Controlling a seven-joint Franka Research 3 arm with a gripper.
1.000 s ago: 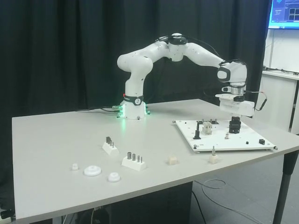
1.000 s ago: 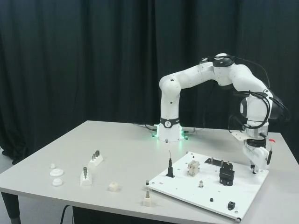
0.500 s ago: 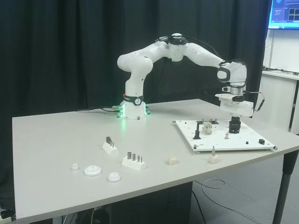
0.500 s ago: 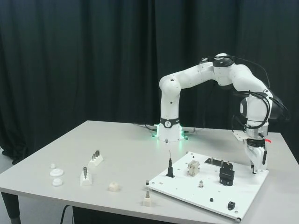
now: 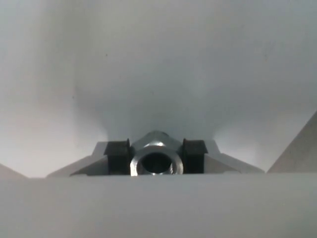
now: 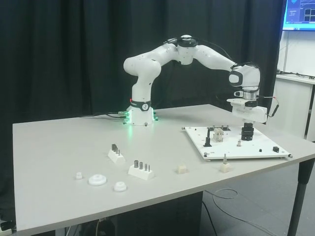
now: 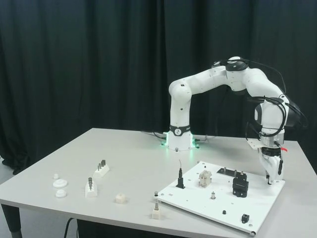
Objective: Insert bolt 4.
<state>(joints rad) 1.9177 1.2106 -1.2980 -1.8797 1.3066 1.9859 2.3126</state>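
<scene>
- The gripper (image 7: 270,179) stood low over the far corner of the white assembly board (image 7: 257,208), at the end away from the arm's base (image 7: 179,141). Against the pictures taken a second and half a second before, the wrist had turned a little about its own axis, so that the hand looked narrower in both room views, while its height and place over the board had hardly altered.
- In the wrist view the two black fingertips (image 5: 117,154) were pinching a metal bolt head (image 5: 156,159) with a hollow socket, one pad on each side and both touching it. This was taken to be bolt 4, held upright with its shank hidden below the head.
- Beneath the bolt the wrist view showed only plain white board surface; the hole itself could not be seen, nor whether the tip had entered it.
- The small twist with no drop suggested that the arm was aligning or starting to turn the bolt at its hole, so the insertion looked begun but not finished.
- Elsewhere, the black block (image 7: 240,186) and the small upright fixtures on the board, the white bolt holders (image 6: 141,169) and the white gear-like parts (image 6: 97,180) on the grey table (image 6: 59,147) lay as they had.
</scene>
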